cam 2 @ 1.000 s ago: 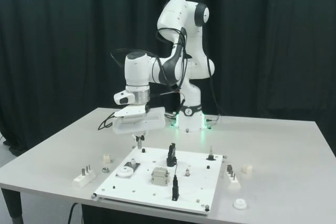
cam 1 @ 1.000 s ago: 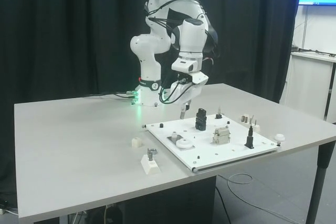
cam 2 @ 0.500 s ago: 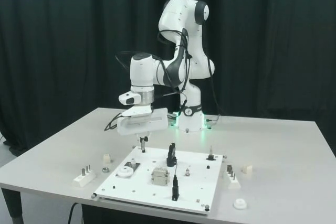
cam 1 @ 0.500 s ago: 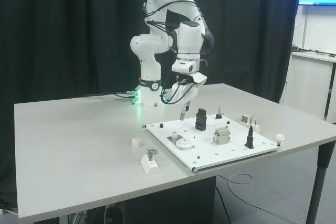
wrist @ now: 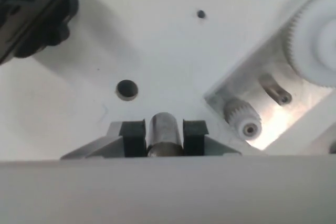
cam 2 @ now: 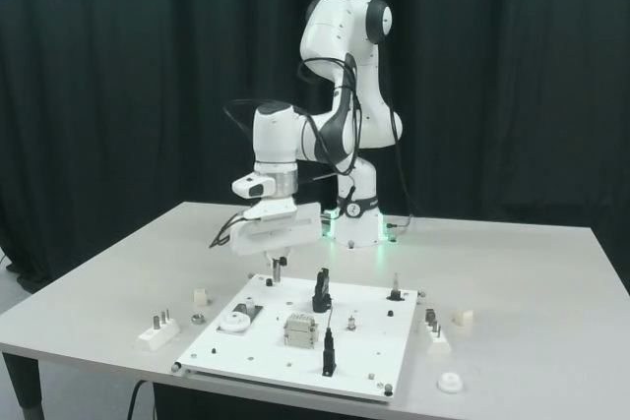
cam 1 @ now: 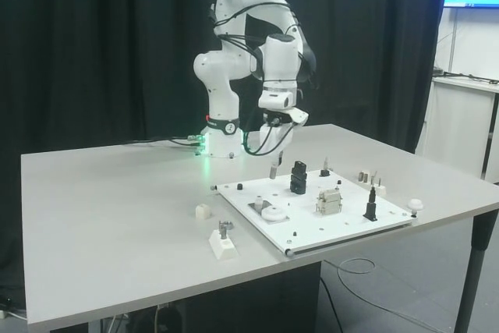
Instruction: Insert round peg 4.
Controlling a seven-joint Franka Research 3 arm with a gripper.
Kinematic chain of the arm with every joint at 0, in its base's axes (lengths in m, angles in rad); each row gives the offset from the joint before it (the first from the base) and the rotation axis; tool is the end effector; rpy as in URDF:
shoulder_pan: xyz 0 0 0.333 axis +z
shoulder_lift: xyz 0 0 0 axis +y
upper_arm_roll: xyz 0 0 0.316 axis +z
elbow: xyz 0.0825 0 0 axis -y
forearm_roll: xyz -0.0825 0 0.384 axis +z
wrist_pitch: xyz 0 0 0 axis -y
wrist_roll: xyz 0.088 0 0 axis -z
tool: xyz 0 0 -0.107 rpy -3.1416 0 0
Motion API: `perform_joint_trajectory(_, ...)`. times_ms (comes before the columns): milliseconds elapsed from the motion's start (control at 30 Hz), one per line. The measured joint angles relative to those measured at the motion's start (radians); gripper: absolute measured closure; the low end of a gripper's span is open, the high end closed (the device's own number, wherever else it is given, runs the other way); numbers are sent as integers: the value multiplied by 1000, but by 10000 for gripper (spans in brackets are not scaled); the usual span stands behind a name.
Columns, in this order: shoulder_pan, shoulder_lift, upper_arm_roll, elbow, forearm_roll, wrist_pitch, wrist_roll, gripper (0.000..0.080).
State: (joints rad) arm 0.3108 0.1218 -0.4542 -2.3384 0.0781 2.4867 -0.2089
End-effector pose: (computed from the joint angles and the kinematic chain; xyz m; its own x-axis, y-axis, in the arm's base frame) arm 0.5121 -0.0750 0.2921 0.9992 0.0087 0.0389 0.0082 -0.9999 0.0117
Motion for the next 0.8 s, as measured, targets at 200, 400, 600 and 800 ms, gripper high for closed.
perform_joint_trajectory(200,1,0,8,-14,15,0,-65,656)
perform_joint_trajectory(400,1,0,14,-26,44,0,-73,656)
perform_joint_trajectory(600,2,1,18,-45,82,10,-109,657)
perform_joint_trajectory(800,2,2,19,-69,113,47,-147,657)
